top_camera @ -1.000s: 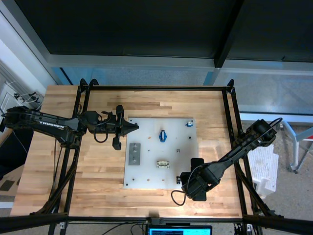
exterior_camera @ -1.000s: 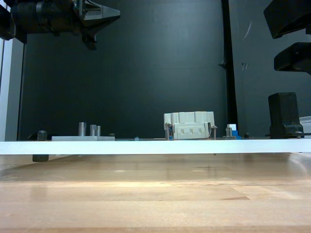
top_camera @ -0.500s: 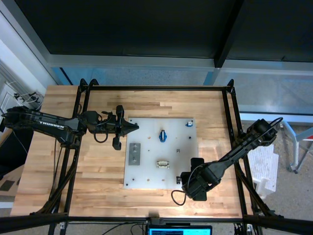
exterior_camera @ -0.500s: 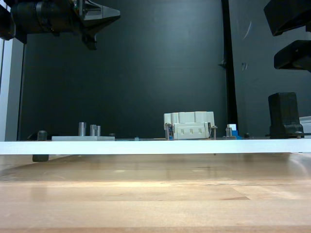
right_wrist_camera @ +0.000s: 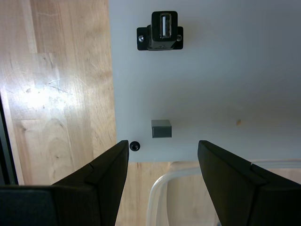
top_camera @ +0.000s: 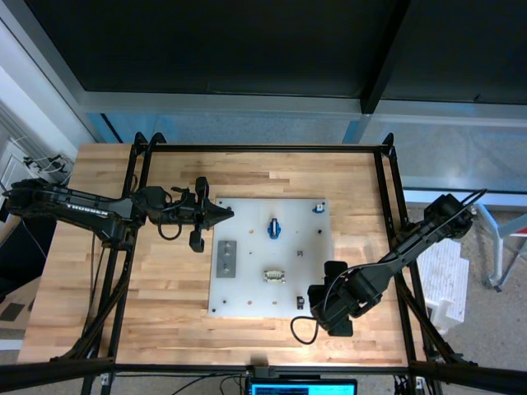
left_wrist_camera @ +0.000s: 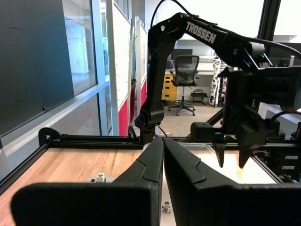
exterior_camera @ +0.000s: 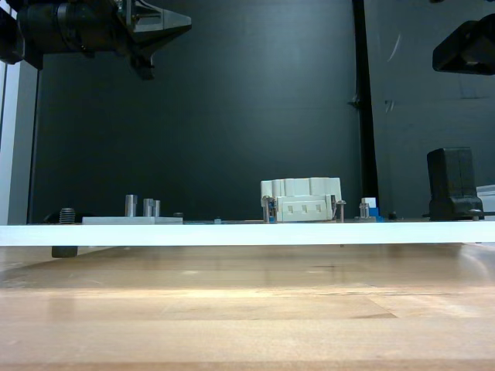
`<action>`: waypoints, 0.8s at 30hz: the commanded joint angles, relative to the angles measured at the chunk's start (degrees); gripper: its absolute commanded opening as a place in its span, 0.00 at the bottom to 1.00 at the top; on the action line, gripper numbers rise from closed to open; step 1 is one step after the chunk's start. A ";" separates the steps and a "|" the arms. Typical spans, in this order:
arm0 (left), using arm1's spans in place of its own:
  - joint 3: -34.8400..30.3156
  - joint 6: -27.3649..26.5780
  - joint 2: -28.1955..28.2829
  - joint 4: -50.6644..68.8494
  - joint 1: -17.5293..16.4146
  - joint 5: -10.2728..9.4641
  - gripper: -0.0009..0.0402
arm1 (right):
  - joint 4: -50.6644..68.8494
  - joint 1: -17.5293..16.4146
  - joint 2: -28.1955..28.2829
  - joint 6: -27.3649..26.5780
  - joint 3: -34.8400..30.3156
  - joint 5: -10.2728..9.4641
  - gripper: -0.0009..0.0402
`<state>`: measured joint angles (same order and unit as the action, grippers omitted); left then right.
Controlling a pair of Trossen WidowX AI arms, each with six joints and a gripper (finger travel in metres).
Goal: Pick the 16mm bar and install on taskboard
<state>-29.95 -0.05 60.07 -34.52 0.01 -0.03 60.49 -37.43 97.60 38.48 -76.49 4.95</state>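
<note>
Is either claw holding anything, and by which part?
Nothing is held. Over the board, the left gripper is shut and empty at the left edge; the right gripper is open and empty above the near right corner.

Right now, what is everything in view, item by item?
taskboard: one, white, centre of the wooden table
metal block: one, grey, taskboard's left side
knob: one, blue, far middle of taskboard
connector: one, beige, middle of taskboard
socket block: one, black, taskboard's right edge
16mm bar: cannot be picked out
left end effector: one, black, shut, raised over taskboard's far left corner
right end effector: one, black, open, empty, above taskboard's near right corner
</note>
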 commanded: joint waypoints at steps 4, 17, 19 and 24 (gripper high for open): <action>0.00 0.00 0.02 -0.02 -0.02 0.02 0.02 | 0.81 0.04 -0.46 0.02 0.02 0.04 0.52; 0.00 0.00 0.02 -0.02 0.00 0.02 0.02 | -1.38 7.91 -4.20 -5.27 0.07 1.66 0.52; 0.00 0.00 0.02 -0.02 -0.02 0.02 0.02 | -1.95 10.16 -5.22 -7.34 0.07 1.86 0.52; 0.00 0.00 0.02 -0.02 -0.02 0.02 0.02 | -5.09 15.67 -8.24 -13.16 0.07 4.09 0.52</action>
<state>-29.93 -0.05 60.10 -34.54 0.01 -0.01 56.12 -23.14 90.13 26.68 -76.44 8.99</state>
